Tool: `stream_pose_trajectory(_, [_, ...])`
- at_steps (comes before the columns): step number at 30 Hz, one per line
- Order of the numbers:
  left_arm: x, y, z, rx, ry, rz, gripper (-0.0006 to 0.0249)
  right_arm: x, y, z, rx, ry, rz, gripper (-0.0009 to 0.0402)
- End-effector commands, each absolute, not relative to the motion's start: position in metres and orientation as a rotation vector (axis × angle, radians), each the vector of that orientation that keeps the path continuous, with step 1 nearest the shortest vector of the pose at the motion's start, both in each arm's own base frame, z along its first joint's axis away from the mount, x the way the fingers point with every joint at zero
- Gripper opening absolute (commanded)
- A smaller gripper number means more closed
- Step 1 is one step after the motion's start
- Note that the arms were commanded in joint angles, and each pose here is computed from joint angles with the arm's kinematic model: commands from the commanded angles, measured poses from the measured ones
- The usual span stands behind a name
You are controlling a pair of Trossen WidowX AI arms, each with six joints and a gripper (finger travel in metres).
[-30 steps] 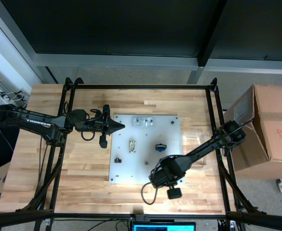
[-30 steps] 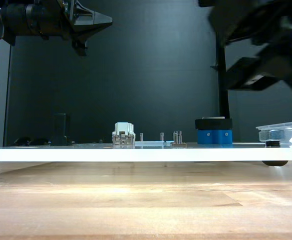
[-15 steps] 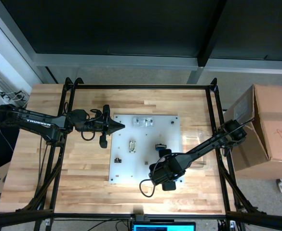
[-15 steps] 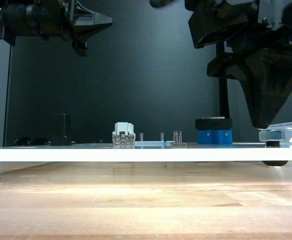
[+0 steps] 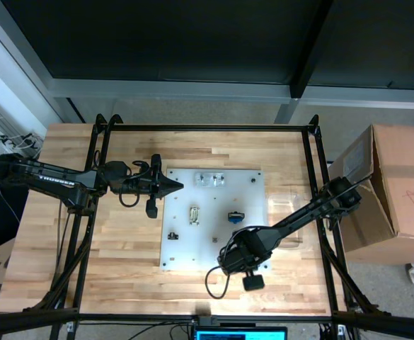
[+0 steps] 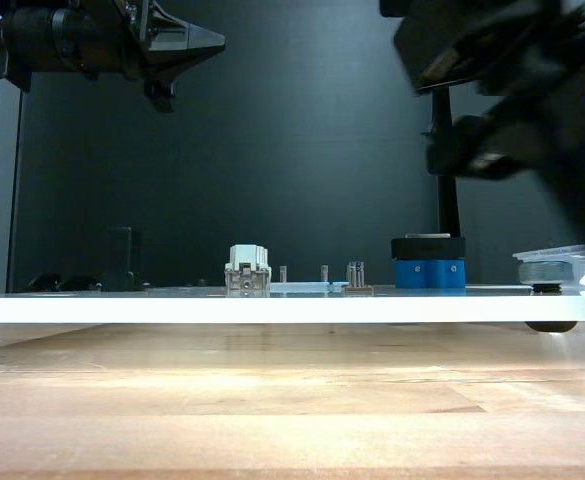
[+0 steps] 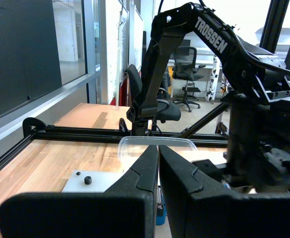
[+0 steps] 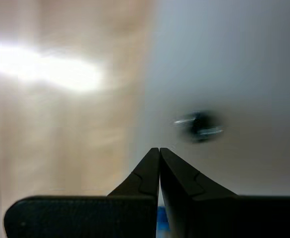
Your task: Pick the M12 nut and place it on its threads and fasten
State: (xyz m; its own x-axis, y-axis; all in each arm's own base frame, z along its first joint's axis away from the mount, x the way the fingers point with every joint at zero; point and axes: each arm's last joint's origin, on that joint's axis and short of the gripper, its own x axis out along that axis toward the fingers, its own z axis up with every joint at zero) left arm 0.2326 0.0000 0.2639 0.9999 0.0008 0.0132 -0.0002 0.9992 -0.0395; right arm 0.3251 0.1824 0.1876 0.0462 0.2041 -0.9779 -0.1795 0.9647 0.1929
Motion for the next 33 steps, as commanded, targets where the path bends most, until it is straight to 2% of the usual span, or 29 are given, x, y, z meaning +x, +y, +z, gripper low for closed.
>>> stream_pose_trajectory(1, [0.233,0.0000,0.2639,-0.039,-0.013,0.000,0.0000,0.323,0.183,0.189,0.041,1.523,0.323,0.0000])
stream_pose_trajectory(11, [0.233,0.0001,0.2639,-0.039,-0.013,0.001,0.0000,0.326,0.173,0.195,-0.165,1.415,-0.002,0.0000])
stream_pose_trajectory(23, [0.233,0.0000,0.2640,-0.039,-0.014,0.000,0.0000,0.327,0.177,0.187,-0.125,1.385,0.056,0.0000])
stream_pose_trajectory(30, [0.233,0.0000,0.2640,-0.039,-0.014,0.000,0.0000,0.321,0.183,0.188,0.055,1.524,0.291,0.0000])
stream_pose_trajectory(33, [0.233,0.0000,0.2640,-0.039,-0.014,0.000,0.0000,0.319,0.180,0.189,0.000,1.515,0.193,0.0000])
